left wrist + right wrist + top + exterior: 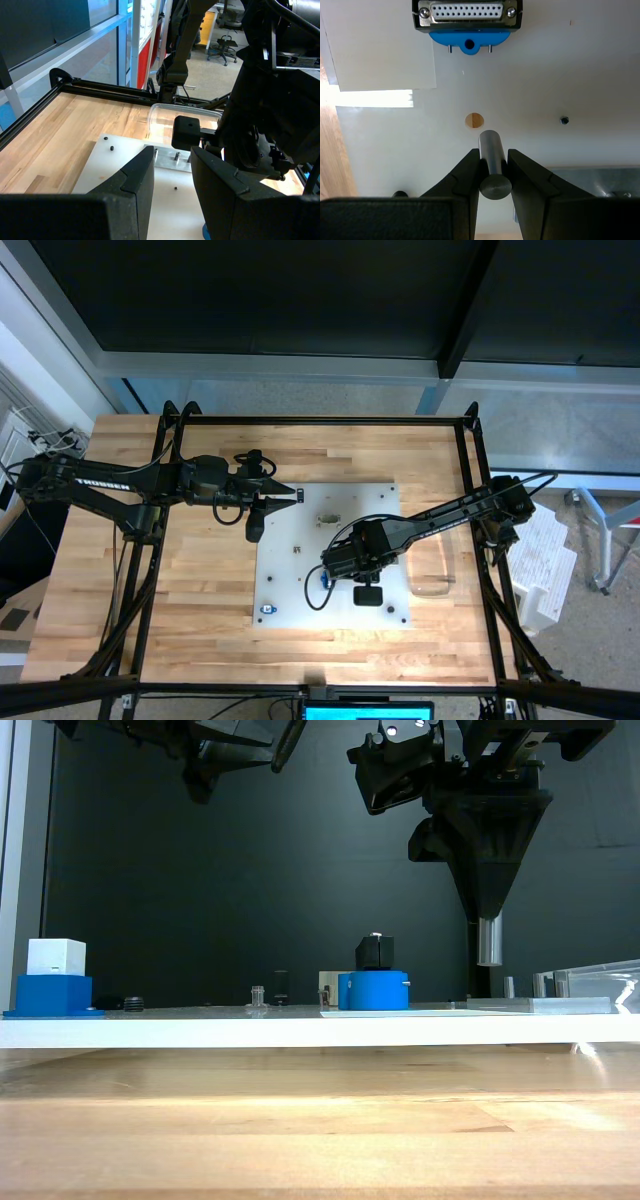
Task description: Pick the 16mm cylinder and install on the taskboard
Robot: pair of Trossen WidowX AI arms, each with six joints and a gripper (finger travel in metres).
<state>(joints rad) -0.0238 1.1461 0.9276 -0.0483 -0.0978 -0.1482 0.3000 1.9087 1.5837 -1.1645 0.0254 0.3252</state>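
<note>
The left arm reaches in from the left edge of the counter (110, 570). The left pincer (296, 494) hangs high over the far left part of the board (300, 540), well apart from its surface. Its fingers (137, 175) are released, with a clear gap between them and nothing held. Seen along this pincer, the white board lies below. Ahead of its tips sit the grey block (167, 156) and, past that, the clear tray (180, 112). The right arm rises close in front.

To the right of the left pincer and lower down, the right pincer (492, 152) points straight down over the near middle of the board. It is clenched on the cylinder (492, 165), which stands upright between the two fingers (465, 185). The cylinder's lower part sticks out below the tips. From counter height the cylinder (487, 942) hangs above the board without touching it.

Below this pincer a round hole (474, 120) opens in the board. The cylinder's lower end shows just beside the hole; whether it sits squarely over it cannot be told. Beyond the hole, further from the pincer, stands the blue connector (469, 37) with its row of pins. A small black screw (563, 120) sits off to one side of the hole. The grey block lies on the board close beside the pincer's fingers.

Right of the right pincer, the tray rests at the board's right edge, under the right arm.
</note>
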